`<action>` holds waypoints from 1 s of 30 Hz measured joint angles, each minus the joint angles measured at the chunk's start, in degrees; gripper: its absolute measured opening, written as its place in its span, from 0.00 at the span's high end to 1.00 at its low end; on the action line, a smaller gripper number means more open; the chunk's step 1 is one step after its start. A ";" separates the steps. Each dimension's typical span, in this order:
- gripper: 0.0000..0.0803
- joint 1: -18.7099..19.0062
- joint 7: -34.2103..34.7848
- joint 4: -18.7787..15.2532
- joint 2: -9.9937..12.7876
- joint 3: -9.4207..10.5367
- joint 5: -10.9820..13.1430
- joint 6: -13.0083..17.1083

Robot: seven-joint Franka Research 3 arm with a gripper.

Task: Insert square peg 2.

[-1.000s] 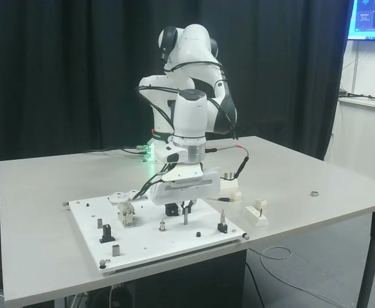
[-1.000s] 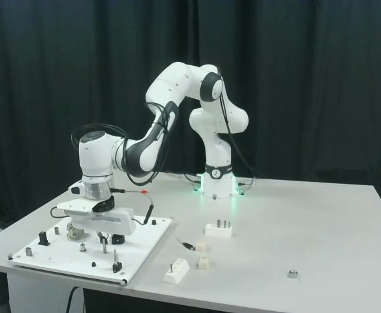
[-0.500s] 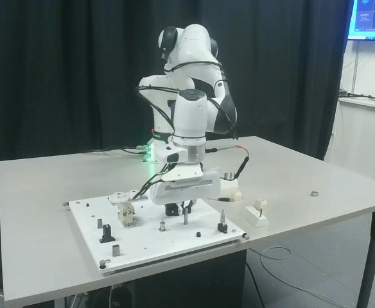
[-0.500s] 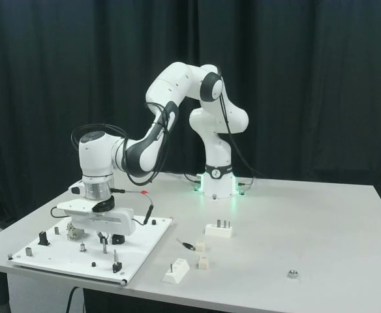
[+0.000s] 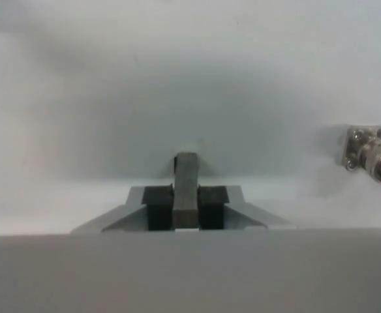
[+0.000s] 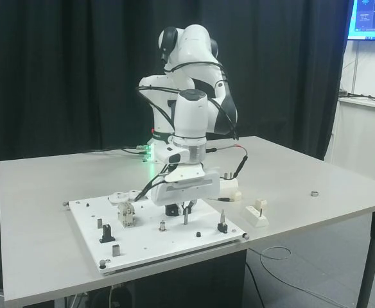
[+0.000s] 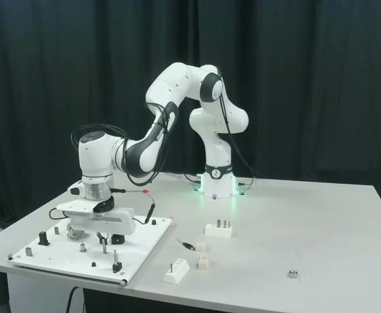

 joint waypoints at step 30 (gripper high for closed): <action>0.91 -0.03 4.09 0.54 0.29 -0.01 -0.01 -0.35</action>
